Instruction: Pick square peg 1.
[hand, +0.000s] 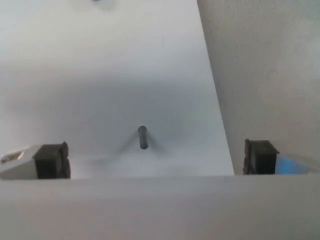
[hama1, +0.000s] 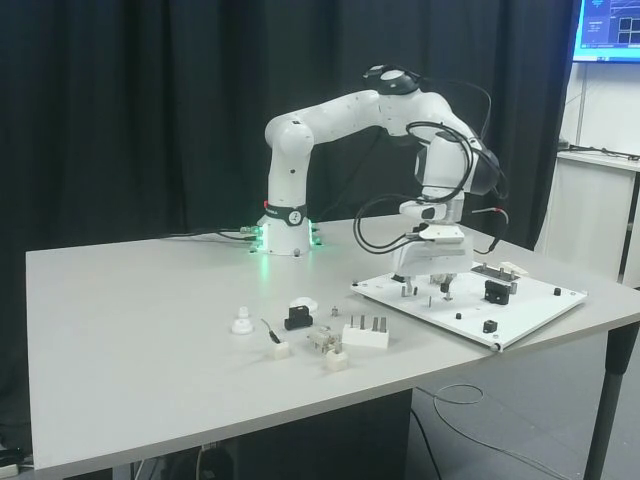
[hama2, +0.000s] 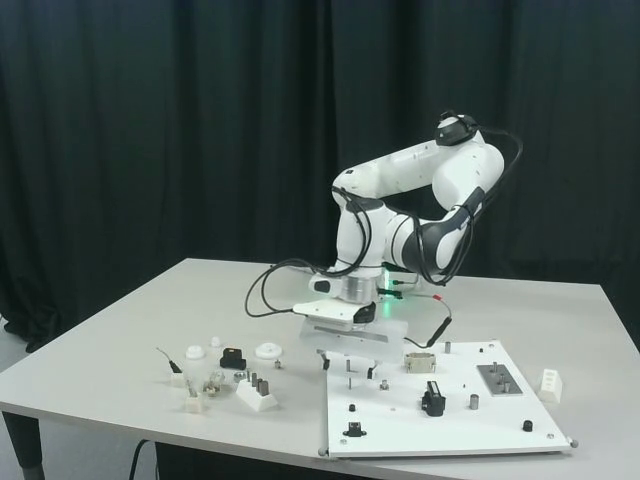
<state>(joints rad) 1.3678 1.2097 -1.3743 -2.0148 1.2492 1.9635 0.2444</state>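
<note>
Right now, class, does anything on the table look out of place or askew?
Nothing stands out. The gripper hangs open over a thin peg standing upright on the white board; loose parts sit beside the board.

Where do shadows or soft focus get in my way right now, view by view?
Wrist view: soft throughout, a broad shadow darkens the white board around the peg, and the gripper fingertips look blurred. First room view: evenly lit, with green light at the arm's base. Second room view: black curtain behind, table evenly lit.

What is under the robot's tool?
Under the open tool stands a thin grey peg on the white board. The tool's own body covers the board's nearest part, so nothing there can be seen.
</note>
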